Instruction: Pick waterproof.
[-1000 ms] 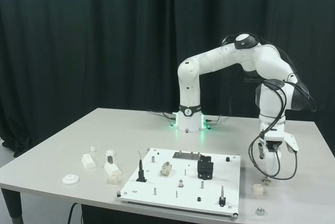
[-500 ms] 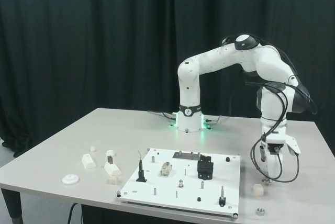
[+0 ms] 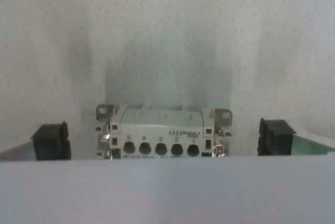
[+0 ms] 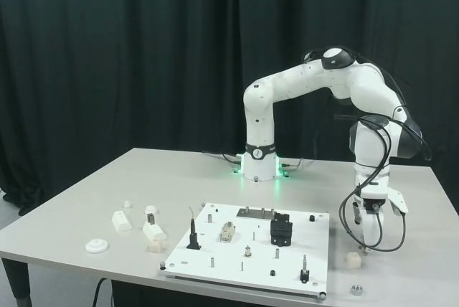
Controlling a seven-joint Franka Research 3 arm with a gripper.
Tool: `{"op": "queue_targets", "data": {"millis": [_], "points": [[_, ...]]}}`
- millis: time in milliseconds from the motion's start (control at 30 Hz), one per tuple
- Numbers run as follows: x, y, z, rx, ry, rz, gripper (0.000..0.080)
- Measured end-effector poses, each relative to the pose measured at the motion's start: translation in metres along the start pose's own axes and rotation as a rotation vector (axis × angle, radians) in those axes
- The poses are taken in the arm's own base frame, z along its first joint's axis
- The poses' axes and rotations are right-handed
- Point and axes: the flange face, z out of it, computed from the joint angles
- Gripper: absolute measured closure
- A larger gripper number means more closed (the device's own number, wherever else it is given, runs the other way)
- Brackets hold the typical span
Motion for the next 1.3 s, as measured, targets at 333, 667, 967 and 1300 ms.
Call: {"op": "queue_targets", "data": {"millis": [333, 667, 967, 1300], "points": [[-0.001, 0.001, 0.003, -0.004, 0.000, 0.004, 0.0003], [-0.002, 0.004, 0.003, -0.018, 0.008, 0.053, 0.0003], [-0.003, 0.005, 0.004, -0.024, 0.012, 0.086, 0.0278], [0.001, 0.006, -0.015, -0.037, 0.039, 0.112, 0.0282]]}}
